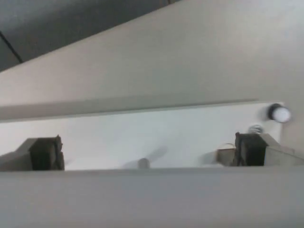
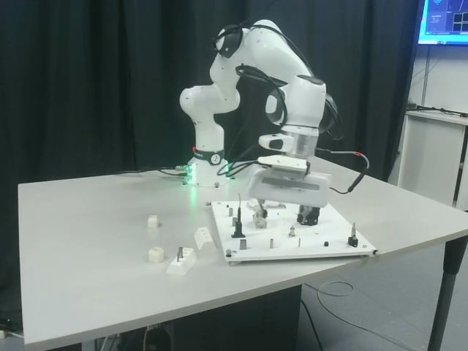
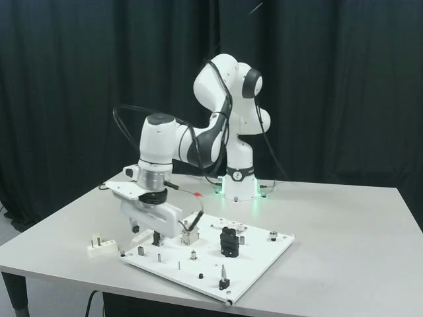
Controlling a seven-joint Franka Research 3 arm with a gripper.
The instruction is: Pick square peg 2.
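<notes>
My gripper (image 1: 147, 153) is open, its two black fingertips (image 1: 45, 154) far apart, hovering low over the white board (image 1: 142, 133). Between them I see only bare board and a small grey pin (image 1: 143, 163). In the first room view the gripper (image 2: 284, 213) hangs over the middle of the board (image 2: 322, 245). In the second room view the gripper (image 3: 146, 233) is over the board's (image 3: 258, 264) left end. Small white blocks (image 2: 153, 220) (image 2: 203, 238) lie on the table beside the board. I cannot tell which piece is square peg 2.
Standing on the board are a black fixture (image 3: 229, 241), a thin black post (image 2: 238, 227), several small pins and a black-and-white knob (image 1: 279, 113). A white block with a pin (image 3: 99, 246) lies off the board. The arm's base (image 3: 239, 185) stands behind, lit green.
</notes>
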